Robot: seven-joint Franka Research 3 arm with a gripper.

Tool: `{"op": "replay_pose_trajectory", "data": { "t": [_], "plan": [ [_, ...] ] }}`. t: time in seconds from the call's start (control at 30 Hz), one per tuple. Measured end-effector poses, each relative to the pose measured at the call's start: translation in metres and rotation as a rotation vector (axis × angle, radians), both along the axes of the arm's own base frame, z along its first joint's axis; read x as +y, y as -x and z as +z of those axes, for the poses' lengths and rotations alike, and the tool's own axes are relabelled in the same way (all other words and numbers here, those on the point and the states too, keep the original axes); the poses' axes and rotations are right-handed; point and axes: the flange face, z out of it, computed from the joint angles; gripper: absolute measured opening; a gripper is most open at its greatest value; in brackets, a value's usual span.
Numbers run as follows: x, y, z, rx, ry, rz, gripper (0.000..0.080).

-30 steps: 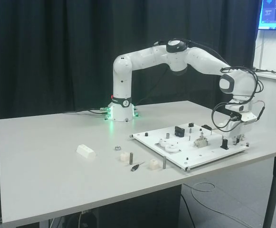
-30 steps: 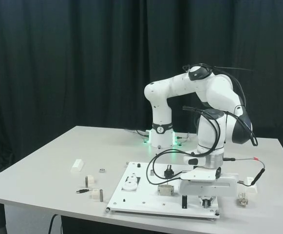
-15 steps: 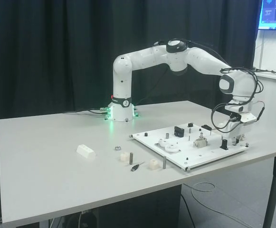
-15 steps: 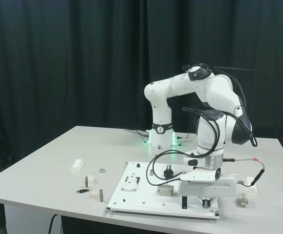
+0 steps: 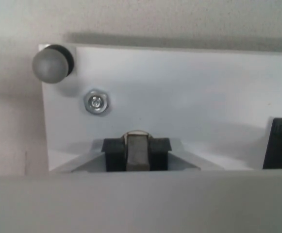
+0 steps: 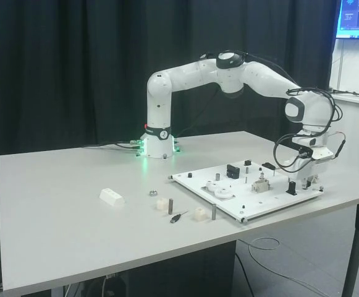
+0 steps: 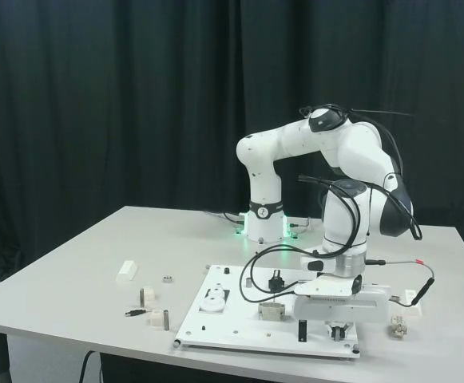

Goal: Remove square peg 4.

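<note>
In the wrist view a grey square peg [image 5: 137, 151] stands upright between my two black fingers [image 5: 112, 154], which press on it from both sides. My gripper [image 5: 137, 158] is shut on it. The peg is at the corner of the white board [image 5: 189, 97], near a hex bolt [image 5: 96, 102] and a grey ball foot [image 5: 50, 64]. In the room views my gripper [image 6: 308, 183] [image 7: 339, 329] points straight down at the board's [image 6: 247, 201] corner furthest from the arm's base. The peg is hidden there by the hand.
A black block [image 5: 281, 145] sits close beside the peg. The board also carries white gears [image 6: 219, 187], a black holder [image 6: 233, 171] and a metal fixture [image 6: 261, 183]. Off the board lie a white block [image 6: 112, 197], small white cubes [image 6: 161, 205], loose pegs [image 6: 171, 206] and a connector [image 7: 398, 325].
The hand has risen very slightly over the board's corner. Everything else is where it was.
</note>
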Motion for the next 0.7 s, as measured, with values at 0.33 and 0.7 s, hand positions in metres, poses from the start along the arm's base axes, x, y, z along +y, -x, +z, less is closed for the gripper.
{"op": "replay_pose_trajectory", "data": {
  "t": [0.33,0.7],
  "plan": [
    [0.0,-0.0001,0.0,-0.001,0.0,-0.019,0.0098],
    [-0.0001,-0.0007,0.0034,-0.003,-0.006,-0.048,0.0098]
  ]
}}
